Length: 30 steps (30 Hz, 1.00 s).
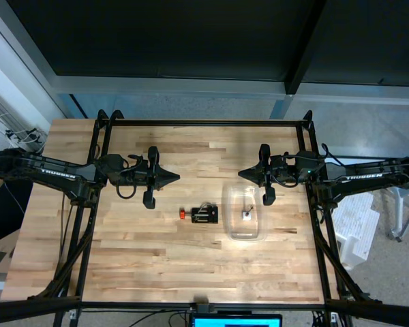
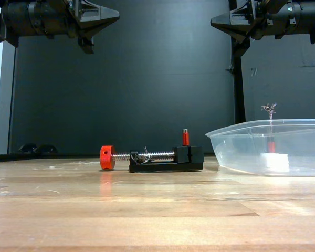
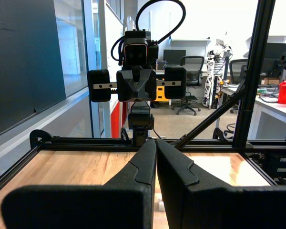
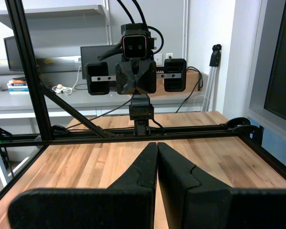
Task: Pick the RCA connector and install on taskboard
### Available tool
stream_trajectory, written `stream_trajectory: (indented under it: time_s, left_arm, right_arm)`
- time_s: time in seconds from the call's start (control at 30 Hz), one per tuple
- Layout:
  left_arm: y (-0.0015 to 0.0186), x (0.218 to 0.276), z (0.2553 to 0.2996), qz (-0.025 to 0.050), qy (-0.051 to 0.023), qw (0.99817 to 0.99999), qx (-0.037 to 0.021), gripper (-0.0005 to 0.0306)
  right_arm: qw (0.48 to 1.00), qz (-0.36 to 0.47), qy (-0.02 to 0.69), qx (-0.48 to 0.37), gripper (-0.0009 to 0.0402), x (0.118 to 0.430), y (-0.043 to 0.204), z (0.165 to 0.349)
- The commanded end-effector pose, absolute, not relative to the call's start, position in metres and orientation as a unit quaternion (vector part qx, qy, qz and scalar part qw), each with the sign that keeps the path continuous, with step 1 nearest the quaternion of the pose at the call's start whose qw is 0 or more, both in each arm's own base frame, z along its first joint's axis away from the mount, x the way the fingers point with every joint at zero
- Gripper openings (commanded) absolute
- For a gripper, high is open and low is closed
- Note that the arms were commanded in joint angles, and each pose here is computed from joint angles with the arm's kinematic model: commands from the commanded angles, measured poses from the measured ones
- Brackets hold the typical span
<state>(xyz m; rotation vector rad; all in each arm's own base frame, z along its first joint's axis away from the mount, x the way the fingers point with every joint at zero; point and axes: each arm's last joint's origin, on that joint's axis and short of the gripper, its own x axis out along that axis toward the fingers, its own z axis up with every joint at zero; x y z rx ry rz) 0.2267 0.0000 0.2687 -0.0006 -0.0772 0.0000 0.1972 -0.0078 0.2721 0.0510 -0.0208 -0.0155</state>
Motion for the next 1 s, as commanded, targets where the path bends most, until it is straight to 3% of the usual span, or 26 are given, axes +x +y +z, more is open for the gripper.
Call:
stream_trajectory:
  time_s: [0.03,0.53,1.0]
  left_arm:
    - [0.0,0.2268,0.2686,0.0,-0.0384,0.99926,0.0001,0.0]
    - [0.0,0.2268,0.2686,0.0002,-0.0384,0.99926,0.0001,0.0]
    - [0.0,0.2268,0.2686,0.0,-0.0382,0.99927,-0.0001,0.0]
  right_arm:
    - [1.0,-0.012,-0.011,0.013,0.0,0.197,-0.008,0.272]
    - [1.0,-0.012,-0.001,0.028,0.0,0.197,-0.008,0.274]
    - [0.967,0.036,0.241,0.07,0.0,0.188,0.004,0.281]
